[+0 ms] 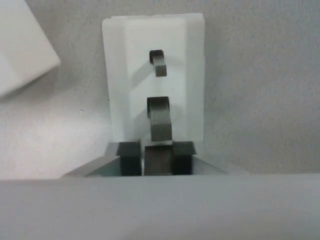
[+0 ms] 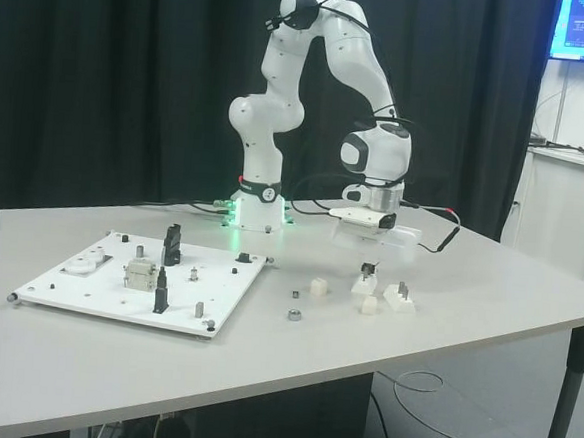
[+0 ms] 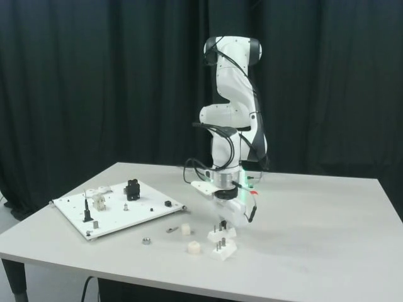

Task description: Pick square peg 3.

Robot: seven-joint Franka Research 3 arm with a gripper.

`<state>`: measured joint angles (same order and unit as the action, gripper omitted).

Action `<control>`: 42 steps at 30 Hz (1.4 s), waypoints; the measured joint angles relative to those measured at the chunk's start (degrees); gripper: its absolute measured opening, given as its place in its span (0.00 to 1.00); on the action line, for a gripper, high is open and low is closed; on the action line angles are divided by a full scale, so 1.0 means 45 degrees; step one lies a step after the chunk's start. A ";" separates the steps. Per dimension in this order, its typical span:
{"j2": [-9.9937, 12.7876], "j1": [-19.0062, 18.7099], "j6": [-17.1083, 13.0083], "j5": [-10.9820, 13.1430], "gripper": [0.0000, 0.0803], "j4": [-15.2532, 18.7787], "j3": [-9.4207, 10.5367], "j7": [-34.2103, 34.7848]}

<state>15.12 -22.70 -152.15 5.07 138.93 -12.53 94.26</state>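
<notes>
Three pegs in the white holder [image 1: 190,80]; my tool [image 1: 157,161] pinches the nearest peg [image 1: 159,160], so I lift straight up.

One arm [image 2: 327,71]. One white board [image 2: 137,280]. Three pegs [image 1: 160,117] in one holder [image 1: 154,75]. Two small white blocks [image 3: 194,248].

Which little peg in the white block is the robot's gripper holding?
The gripper is shut on the grey square peg at the near end of the white block. The other grey peg stands free, farther along.
</notes>
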 joint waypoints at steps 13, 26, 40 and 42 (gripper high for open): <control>-0.0004 0.0002 -0.0038 0.0009 0.14 -0.0001 0.0002 0.0000; -0.0551 0.0003 0.0618 0.0116 0.14 0.0019 0.0021 0.0000; -0.1865 0.0117 0.2263 0.0113 0.14 0.0075 -0.0127 -0.0323; -0.1992 0.0117 0.2405 0.0113 0.14 0.0078 -0.0179 -0.0365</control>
<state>6.16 -22.17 -141.32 5.58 139.28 -13.33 92.62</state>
